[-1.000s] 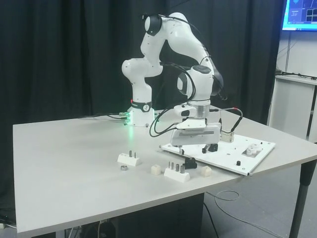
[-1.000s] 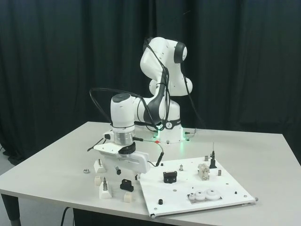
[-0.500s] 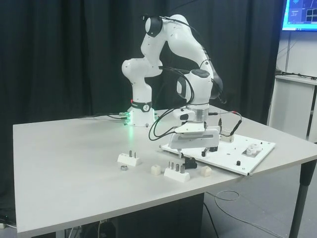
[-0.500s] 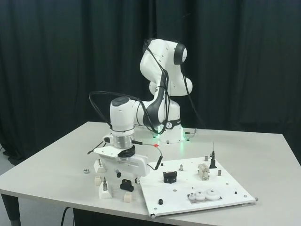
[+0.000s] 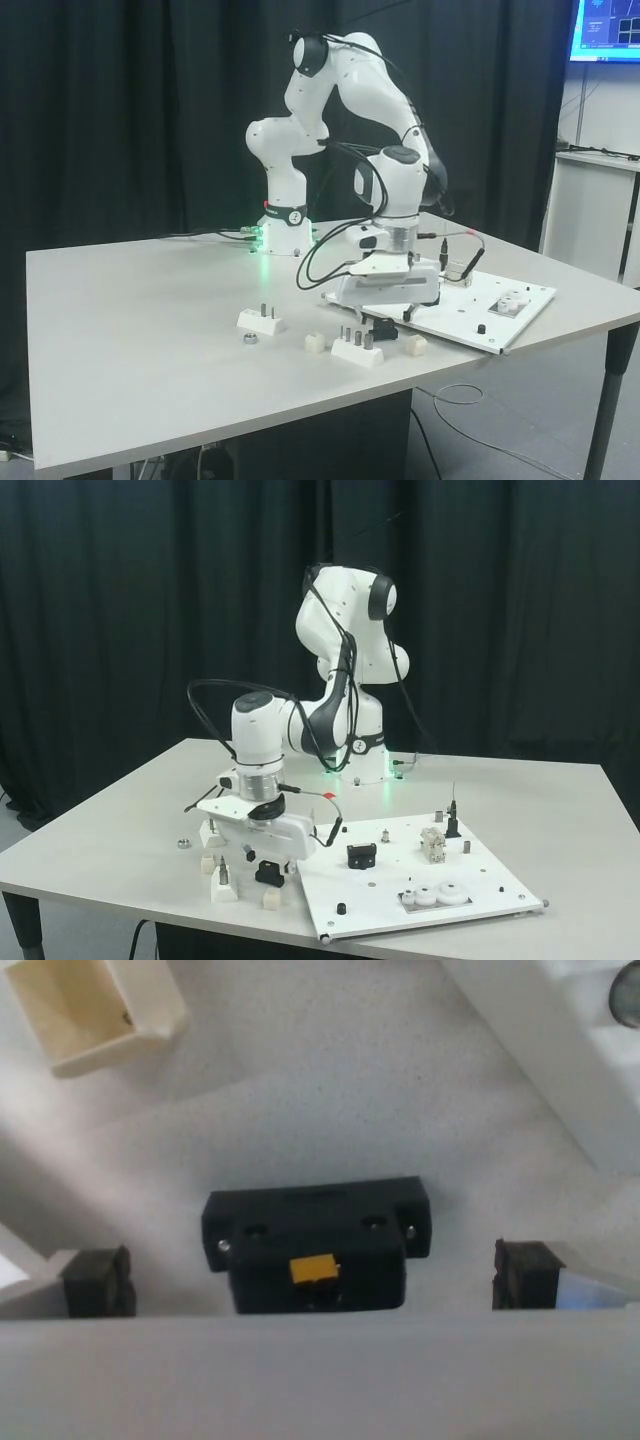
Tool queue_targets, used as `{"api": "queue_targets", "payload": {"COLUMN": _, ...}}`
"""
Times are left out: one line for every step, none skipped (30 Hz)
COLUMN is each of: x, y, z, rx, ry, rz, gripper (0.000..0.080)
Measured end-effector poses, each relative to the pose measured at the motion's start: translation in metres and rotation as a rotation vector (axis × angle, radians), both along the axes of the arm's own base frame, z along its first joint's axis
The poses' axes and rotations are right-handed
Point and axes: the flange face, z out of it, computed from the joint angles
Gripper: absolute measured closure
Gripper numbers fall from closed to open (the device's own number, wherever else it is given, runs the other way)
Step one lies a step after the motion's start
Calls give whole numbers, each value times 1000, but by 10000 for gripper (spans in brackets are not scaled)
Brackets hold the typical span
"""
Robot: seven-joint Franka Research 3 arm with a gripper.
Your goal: Pick D-SUB.
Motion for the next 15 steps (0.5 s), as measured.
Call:
{"api": "queue_targets", "payload": {"x": 0, "y": -1, "z": -1, "rx": 0, "ry": 1, "rz": 2, "gripper": 3}}
{"api": "queue_targets", "payload": {"x": 0, "y": -1, "z": -2, "rx": 0, "ry": 2, "rz": 3, "gripper": 3}}
{"api": "queue_targets", "payload": {"x": -1, "y": -2, "z": -2, "rx": 1, "ry": 3, "rz": 4, "gripper": 3}}
{"api": "queue_targets", "payload": {"x": -1, "y": -2, "z": -3, "rx": 1, "ry": 4, "rz": 4, "gripper": 3}}
{"api": "queue_targets", "payload": {"x": -1, "y": -2, "z": -4, "rx": 1, "ry": 4, "rz": 4, "gripper": 3}}
{"api": "queue_targets", "payload": {"x": -1, "y": -3, "z": -4, "rx": 1, "ry": 5, "rz": 5, "gripper": 3}}
{"api": "queue_targets", "payload": {"x": -1, "y": -3, "z": -5, "rx": 1, "ry": 5, "rz": 6, "gripper": 3}}
{"api": "queue_targets", "payload": {"x": -1, "y": -3, "z": -5, "rx": 1, "ry": 6, "rz": 7, "gripper": 3}}
{"api": "queue_targets", "payload": {"x": -1, "y": -3, "z": -6, "rx": 1, "ry": 6, "rz": 8, "gripper": 3}}
{"api": "queue_targets", "payload": {"x": -1, "y": -4, "z": -6, "rx": 1, "ry": 6, "rz": 9, "gripper": 3}}
{"api": "queue_targets", "payload": {"x": -1, "y": -4, "z": -7, "rx": 0, "ry": 6, "rz": 9, "gripper": 3}}
{"api": "queue_targets", "payload": {"x": -1, "y": -4, "z": -7, "rx": 0, "ry": 5, "rz": 10, "gripper": 3}}
{"api": "queue_targets", "payload": {"x": -1, "y": -4, "z": -7, "rx": 0, "ry": 5, "rz": 10, "gripper": 3}}
{"api": "queue_targets", "payload": {"x": -1, "y": -4, "z": -8, "rx": -1, "ry": 5, "rz": 10, "gripper": 3}}
{"api": "queue_targets", "payload": {"x": -1, "y": -4, "z": -8, "rx": -1, "ry": 4, "rz": 10, "gripper": 3}}
